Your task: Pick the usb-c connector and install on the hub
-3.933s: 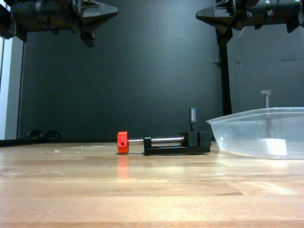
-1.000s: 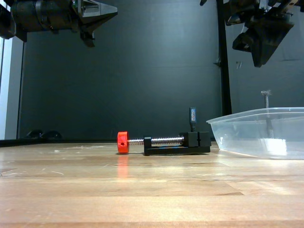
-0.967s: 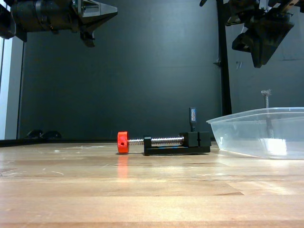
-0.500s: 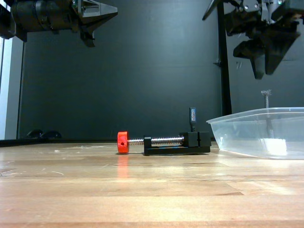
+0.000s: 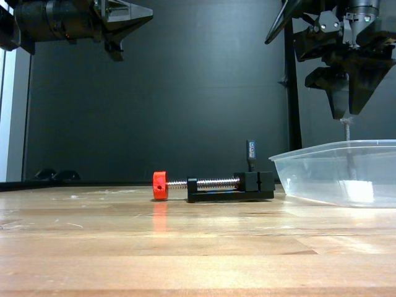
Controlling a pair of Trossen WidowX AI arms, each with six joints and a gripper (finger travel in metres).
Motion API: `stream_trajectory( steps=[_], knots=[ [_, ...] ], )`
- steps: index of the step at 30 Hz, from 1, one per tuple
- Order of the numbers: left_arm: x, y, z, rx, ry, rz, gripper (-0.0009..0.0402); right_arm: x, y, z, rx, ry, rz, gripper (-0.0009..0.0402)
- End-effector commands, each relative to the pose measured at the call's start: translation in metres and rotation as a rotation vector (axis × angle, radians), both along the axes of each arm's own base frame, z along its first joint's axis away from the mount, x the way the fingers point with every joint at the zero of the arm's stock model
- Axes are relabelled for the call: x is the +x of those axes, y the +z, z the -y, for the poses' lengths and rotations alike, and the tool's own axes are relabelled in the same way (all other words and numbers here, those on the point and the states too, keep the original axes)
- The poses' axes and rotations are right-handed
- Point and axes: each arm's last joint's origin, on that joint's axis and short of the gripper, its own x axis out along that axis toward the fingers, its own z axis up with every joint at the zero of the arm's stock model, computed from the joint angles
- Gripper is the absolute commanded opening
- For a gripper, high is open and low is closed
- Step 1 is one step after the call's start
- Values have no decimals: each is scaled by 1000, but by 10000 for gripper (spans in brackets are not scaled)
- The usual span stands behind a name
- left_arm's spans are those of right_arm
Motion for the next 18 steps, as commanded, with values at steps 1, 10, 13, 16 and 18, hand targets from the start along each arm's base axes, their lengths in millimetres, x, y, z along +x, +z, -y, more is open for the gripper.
stream_trajectory(
  steps=[1,10,13,16,18],
  knots=[
    [0,0,0,0,0,0,0,0,-6,-1,2,2,2,179],
    [0,0,0,0,0,0,0,-1,-18,-2,1,9,-1,179],
    [0,0,0,0,0,0,0,-2,-22,-3,1,14,-2,179],
    [0,0,0,0,0,0,0,-3,-26,-5,1,23,-3,179],
    [0,0,0,0,0,0,0,-3,-29,-6,2,22,-3,179]
  ],
)
